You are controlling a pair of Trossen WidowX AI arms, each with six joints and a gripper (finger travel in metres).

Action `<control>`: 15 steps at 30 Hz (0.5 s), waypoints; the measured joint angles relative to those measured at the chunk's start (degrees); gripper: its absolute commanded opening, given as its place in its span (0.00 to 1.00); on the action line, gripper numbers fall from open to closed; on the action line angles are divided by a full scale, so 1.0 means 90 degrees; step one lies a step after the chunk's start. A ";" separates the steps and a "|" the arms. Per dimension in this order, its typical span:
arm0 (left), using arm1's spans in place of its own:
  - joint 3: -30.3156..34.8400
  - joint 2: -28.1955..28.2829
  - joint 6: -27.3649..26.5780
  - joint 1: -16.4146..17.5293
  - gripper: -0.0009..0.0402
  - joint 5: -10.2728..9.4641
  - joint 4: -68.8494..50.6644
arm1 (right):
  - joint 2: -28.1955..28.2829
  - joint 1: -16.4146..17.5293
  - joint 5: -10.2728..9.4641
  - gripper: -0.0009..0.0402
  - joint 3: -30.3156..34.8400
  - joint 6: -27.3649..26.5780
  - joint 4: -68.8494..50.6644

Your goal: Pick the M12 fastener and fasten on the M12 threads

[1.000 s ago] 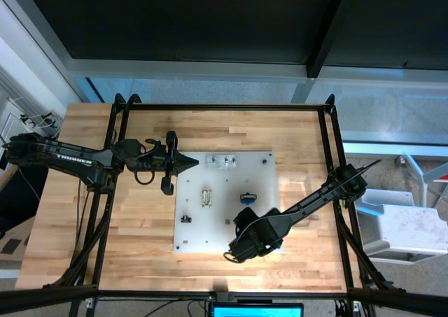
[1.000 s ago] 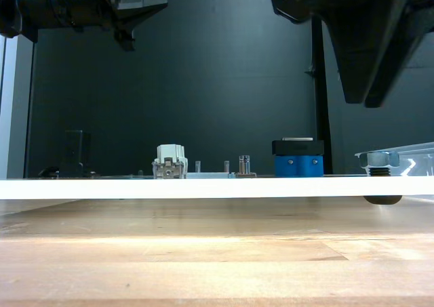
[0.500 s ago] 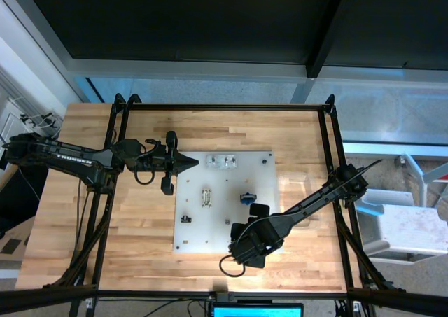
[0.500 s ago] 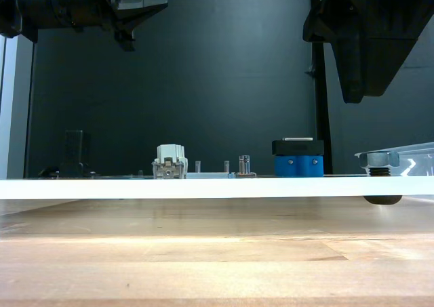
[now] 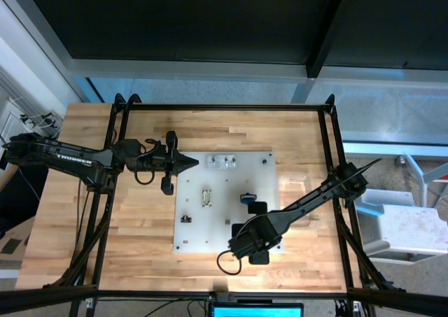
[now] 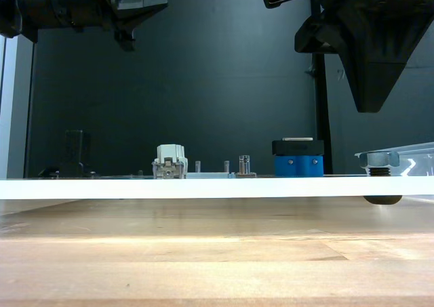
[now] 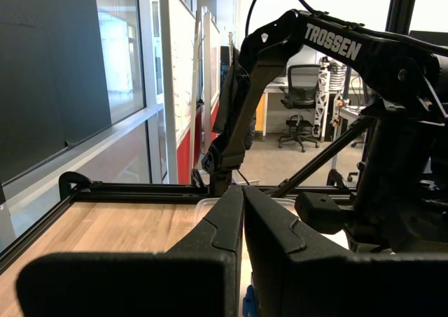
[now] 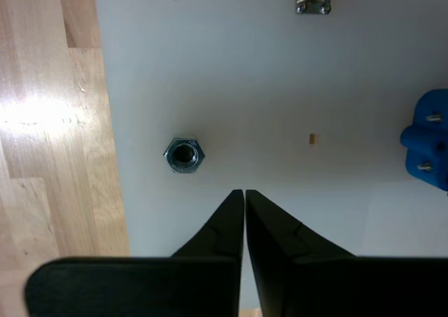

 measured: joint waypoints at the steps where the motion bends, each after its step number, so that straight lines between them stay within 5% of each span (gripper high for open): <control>1: 0.0000 0.0000 0.0000 0.0000 0.02 0.0002 0.0000 | -0.0012 -0.0019 0.0000 0.04 -0.0024 -0.0032 -0.0005; 7: 0.0000 0.0000 0.0000 0.0000 0.02 0.0002 0.0000 | -0.0019 -0.0117 -0.0027 0.02 -0.0308 -0.0253 0.0408; 15: 0.0000 0.0000 0.0000 0.0000 0.02 0.0000 -0.0002 | -0.0019 -0.0104 -0.0590 0.02 -0.0712 -0.0243 0.1025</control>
